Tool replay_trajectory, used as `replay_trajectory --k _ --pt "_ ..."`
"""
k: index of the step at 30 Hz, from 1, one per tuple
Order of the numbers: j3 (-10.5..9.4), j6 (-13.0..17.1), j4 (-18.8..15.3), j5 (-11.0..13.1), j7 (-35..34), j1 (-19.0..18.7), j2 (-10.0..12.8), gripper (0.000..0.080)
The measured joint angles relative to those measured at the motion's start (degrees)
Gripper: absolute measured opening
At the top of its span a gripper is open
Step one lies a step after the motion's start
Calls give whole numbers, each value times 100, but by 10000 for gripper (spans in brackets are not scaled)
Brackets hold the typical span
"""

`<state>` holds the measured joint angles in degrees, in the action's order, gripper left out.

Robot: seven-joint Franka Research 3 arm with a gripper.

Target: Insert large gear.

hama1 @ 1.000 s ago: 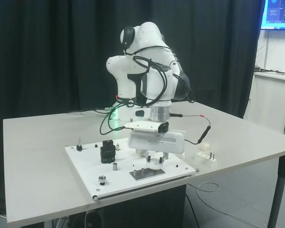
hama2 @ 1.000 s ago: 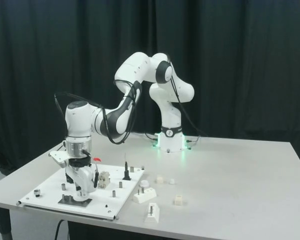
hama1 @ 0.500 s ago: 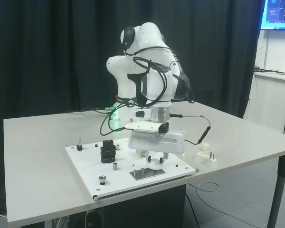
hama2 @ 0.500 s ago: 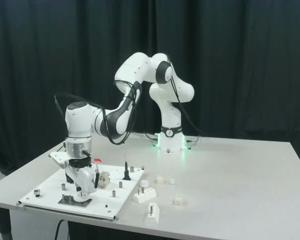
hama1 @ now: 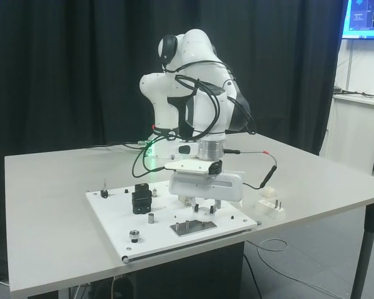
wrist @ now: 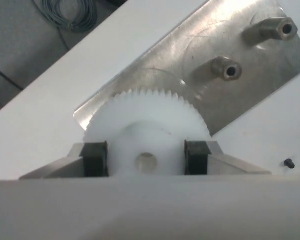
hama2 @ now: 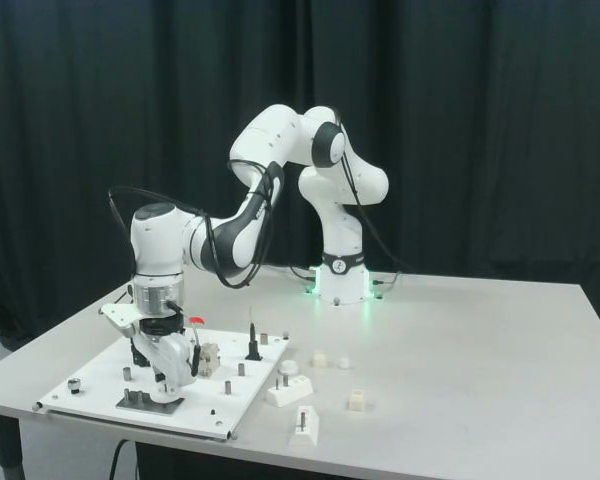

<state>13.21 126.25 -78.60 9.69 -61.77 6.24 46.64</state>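
— Two black pads [wrist: 95, 159] of the gripper [wrist: 146, 161] are clamped on the large gear's [wrist: 146, 131] hub, so its bore faces down, free to drop over a peg [wrist: 225, 68].

— Where's it hanging?

— Over the steel plate's [wrist: 200, 95] edge, short of both pegs. Beyond lie the white board [hama1: 115, 215], the grey table [hama1: 47, 187], and black curtains [hama2: 500, 120].
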Motion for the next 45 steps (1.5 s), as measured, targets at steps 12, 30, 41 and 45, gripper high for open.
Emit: replay_trajectory --k 12,30,41,45 --pt "16 24 0 0 47 3 5 327" --pt "16 224 1 11 130 9 34 327" --pt "4 230 1 15 146 3 34 327" --pt "0 224 1 15 147 1 34 327"
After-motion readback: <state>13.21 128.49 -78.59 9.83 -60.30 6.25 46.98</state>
